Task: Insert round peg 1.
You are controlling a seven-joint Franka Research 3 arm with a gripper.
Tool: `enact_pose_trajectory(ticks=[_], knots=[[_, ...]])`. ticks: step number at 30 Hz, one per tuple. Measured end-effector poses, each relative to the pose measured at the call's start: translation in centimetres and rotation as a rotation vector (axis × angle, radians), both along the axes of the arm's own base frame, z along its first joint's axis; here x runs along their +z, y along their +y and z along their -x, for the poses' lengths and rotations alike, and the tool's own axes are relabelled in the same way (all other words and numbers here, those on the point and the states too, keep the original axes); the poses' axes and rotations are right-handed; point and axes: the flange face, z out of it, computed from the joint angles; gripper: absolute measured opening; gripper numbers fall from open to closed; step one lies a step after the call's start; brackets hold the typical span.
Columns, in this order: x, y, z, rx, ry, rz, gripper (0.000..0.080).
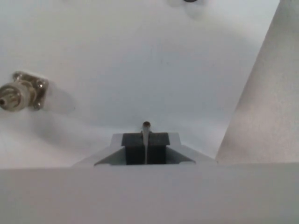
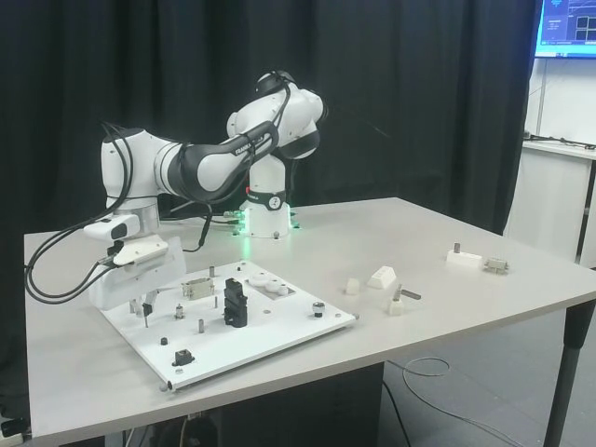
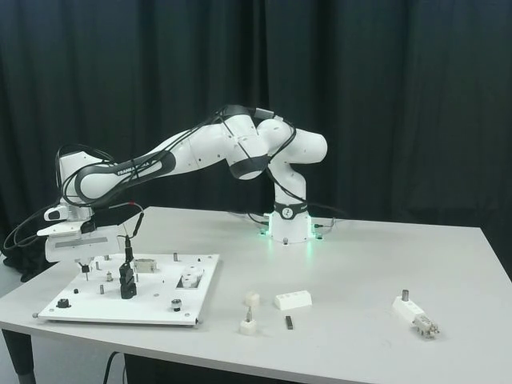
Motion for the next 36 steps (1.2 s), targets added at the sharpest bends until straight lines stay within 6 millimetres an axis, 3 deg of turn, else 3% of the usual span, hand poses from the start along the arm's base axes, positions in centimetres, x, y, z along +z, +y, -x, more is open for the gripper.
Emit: enact_pose_trajectory(ticks=[28,29,33,34,36], knots=[[-0.45,0.17,-0.13,0.007,0.000,-0.005,0.0017],[-0.42,0.22,-0.16,0.008,0.000,-0.006,0.0150],[-0.21,0.42,-0.30,0.012,-0.001,-0.013,0.0150],[-0.12,0.49,-0.34,0.013,-0.001,-0.016,0.0480],[0.11,0.62,-0.44,0.014,-0.003,-0.020,0.0480]])
